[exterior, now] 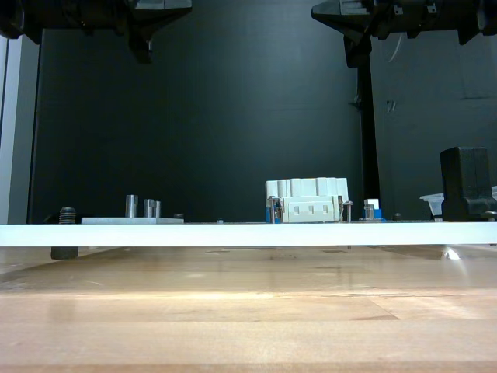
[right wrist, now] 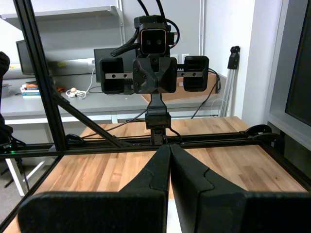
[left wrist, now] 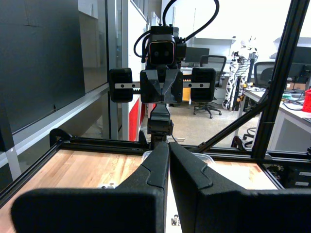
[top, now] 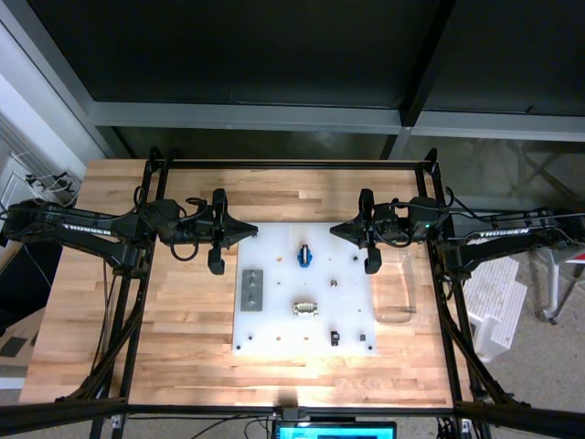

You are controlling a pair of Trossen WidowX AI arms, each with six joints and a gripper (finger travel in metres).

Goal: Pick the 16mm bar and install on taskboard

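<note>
On a pale wooden bench (top: 110, 329) ringed by a black metal frame (top: 292, 165), two arms meet nose to nose above the far edge of the white task board (top: 279, 274). Dark panels close off the room beyond the bench in the high view, while the wrist views look past the frame to office desks and chairs. Wide margins of bench show left of the board and along its near side.

The left gripper (top: 249, 233) hangs over the board's far left corner, its fingers (left wrist: 155, 170) pressed together. The right gripper (top: 335, 230) hangs over the far edge further right, its fingers (right wrist: 158, 170) likewise pressed together. Open board lies between the two tips. From table height both grippers ride well above the board and are cropped at the top of the low view.

A clear tray (top: 398, 293) sits just beside the board's right edge; what it holds cannot be made out. On the board stand a grey plate (top: 251, 288), a white connector (top: 305, 309), a blue part (top: 303, 256) and a black block (exterior: 468, 184).

The 16mm bar cannot be identified for certain. Short metal pegs (exterior: 132, 206) stand upright on the grey plate, and whether one of them is the bar cannot be told.
</note>
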